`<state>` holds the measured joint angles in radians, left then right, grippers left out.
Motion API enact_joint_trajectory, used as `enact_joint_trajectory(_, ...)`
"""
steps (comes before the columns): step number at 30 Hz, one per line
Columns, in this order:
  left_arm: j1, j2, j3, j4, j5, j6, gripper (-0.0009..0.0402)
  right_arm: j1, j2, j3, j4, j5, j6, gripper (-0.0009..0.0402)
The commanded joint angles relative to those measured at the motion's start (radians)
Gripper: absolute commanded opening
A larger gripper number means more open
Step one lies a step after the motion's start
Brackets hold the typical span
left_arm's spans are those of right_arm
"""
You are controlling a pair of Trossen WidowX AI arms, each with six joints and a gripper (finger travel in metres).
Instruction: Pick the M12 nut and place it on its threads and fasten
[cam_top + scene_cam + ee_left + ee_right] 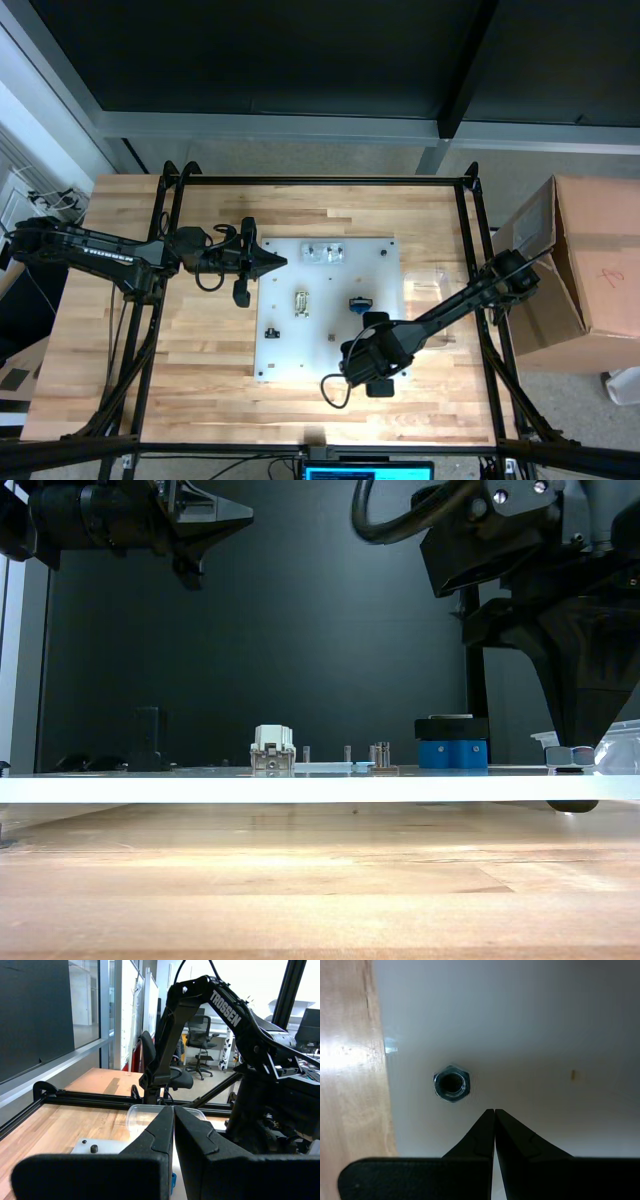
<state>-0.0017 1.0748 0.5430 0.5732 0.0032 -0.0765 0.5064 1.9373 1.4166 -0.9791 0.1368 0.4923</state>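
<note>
M12 nut [451, 1083] isn't in either gripper. The right wrist view has it lying flat and free on the white board [530, 1020], close to the edge where the wooden table [350, 1060] starts. Its bore looks dark, but I can't tell whether that's the stud inside it or how far down it sits. Right gripper [494, 1111] has its fingers pinched together on nothing, tips just beside the nut and not touching it. The high view shows none of that, since the right arm's head covers the board's 5 o'clock corner and hides the nut completely. What it does show is the clear tray [440, 282] off the board's 3 o'clock side. The low view adds that the right gripper points straight down with its tip just above the board, and a bit of silver shows next to it in front of the tray. Left gripper [278, 262] hangs high at the board's 10 o'clock edge, well apart from the nut. The left wrist view shows its fingers clamped together, empty.
</note>
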Motion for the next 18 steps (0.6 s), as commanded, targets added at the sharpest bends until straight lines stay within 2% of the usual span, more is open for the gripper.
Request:
enact_joint_trajectory(1,0.0,0.0,0.0,0.0,0.0,0.0,0.0,0.0,0.0,0.0,0.018,0.003,0.001,0.0)
enact_joint_trajectory(4,0.0,0.0,0.0,0.0,0.0,0.0,0.0,0.0,0.002,-0.001,0.042,-0.003,0.0,0.0)
enact_joint_trajectory(6,0.0,0.0,0.0,0.0,0.0,0.0,0.0,0.0,0.002,-0.001,0.056,-0.036,-0.001,0.0)
enact_joint_trajectory(7,0.0,0.0,0.0,0.0,0.0,0.0,0.0,0.0,0.002,-0.001,0.063,-0.07,-0.002,0.0)
enact_joint_trajectory(10,0.0,0.0,0.0,0.0,0.0,0.0,0.0,-0.001,0.002,-0.001,0.072,-0.244,-0.004,0.0)
enact_joint_trajectory(12,0.0,0.0,0.0,0.001,0.0,0.0,0.0,-0.001,0.002,-0.001,0.067,-0.315,-0.003,0.0)
enact_joint_trajectory(14,0.0,0.0,0.0,-0.001,0.0,0.0,0.0,0.0,0.0,-0.001,0.047,-0.306,-0.003,0.0)
enact_joint_trajectory(15,0.0,0.0,0.0,0.0,0.0,0.0,0.0,0.0,0.0,-0.001,0.038,-0.283,-0.003,0.0)
enact_joint_trajectory(18,0.0,0.0,0.0,0.0,0.0,0.0,0.0,0.0,-0.002,-0.001,0.016,-0.166,0.002,0.0)
